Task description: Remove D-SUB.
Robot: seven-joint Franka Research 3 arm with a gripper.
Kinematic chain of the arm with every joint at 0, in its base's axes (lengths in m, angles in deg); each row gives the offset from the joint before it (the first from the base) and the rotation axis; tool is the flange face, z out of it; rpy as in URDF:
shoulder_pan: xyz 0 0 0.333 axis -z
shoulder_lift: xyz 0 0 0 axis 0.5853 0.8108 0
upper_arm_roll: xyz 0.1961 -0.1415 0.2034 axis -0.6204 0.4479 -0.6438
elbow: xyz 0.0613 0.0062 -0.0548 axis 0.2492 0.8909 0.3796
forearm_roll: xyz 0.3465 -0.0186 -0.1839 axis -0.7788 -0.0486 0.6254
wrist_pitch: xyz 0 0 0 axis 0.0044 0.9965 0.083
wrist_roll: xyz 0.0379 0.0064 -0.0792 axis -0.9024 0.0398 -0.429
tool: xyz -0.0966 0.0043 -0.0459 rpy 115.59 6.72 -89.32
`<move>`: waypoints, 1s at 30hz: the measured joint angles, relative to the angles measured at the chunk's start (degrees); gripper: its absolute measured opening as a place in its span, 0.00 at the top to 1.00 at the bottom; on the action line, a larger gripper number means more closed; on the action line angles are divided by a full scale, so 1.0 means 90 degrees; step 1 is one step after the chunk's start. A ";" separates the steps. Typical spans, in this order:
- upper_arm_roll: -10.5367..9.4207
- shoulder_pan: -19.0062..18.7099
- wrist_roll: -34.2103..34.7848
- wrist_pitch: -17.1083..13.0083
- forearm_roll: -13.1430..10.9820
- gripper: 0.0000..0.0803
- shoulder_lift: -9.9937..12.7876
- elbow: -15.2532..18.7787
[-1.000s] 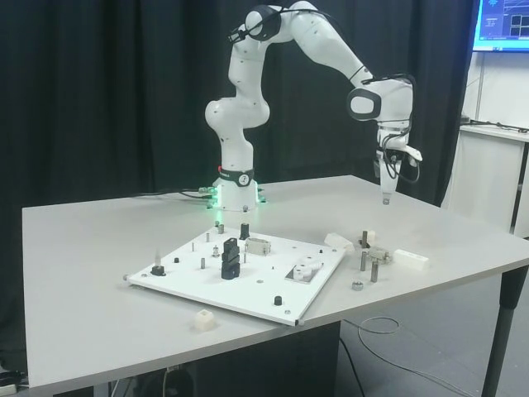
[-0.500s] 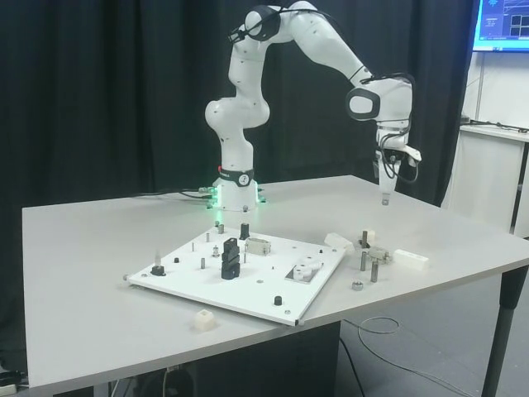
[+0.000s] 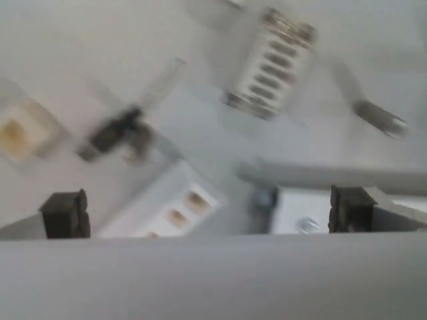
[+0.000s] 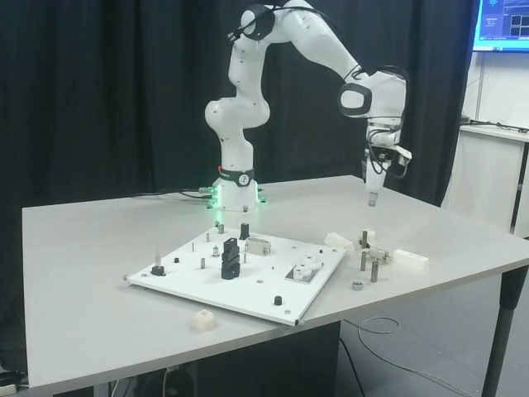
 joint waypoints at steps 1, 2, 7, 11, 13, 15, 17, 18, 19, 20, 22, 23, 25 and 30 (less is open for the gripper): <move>0.0042 0.0035 -0.0057 0.0037 0.0043 0.00 0.0000 -0.0025; 0.0082 0.0072 -0.0118 0.0081 0.0085 0.00 -0.0001 -0.0051; 0.0249 0.0332 -0.0436 0.0241 0.0267 0.00 -0.0005 -0.0175; 0.0337 0.0632 -0.0721 0.0361 0.0392 0.00 -0.0006 -0.0281; 0.0370 0.0798 -0.0897 0.0400 0.0440 0.00 -0.0008 -0.0334; 0.0400 0.0965 -0.1080 0.0441 0.0471 0.00 -0.0008 -0.0382; 0.0427 0.1144 -0.1250 0.0461 0.0494 0.00 -0.0009 -0.0425; 0.0439 0.1225 -0.1316 0.0462 0.0506 0.00 -0.0009 -0.0442; 0.0453 0.1322 -0.1386 0.0463 0.0519 0.00 -0.0009 -0.0461; 0.0460 0.1406 -0.1441 0.0463 0.0527 0.00 -0.0009 -0.0479; 0.0474 0.1588 -0.1538 0.0463 0.0539 0.00 -0.0009 -0.0515; 0.0482 0.1674 -0.1590 0.0463 0.0541 0.00 -0.0009 -0.0532; 0.0502 0.1834 -0.1712 0.0462 0.0542 0.00 -0.0009 -0.0559; 0.0617 0.2150 -0.2041 0.0443 0.0542 0.00 -0.0007 -0.0596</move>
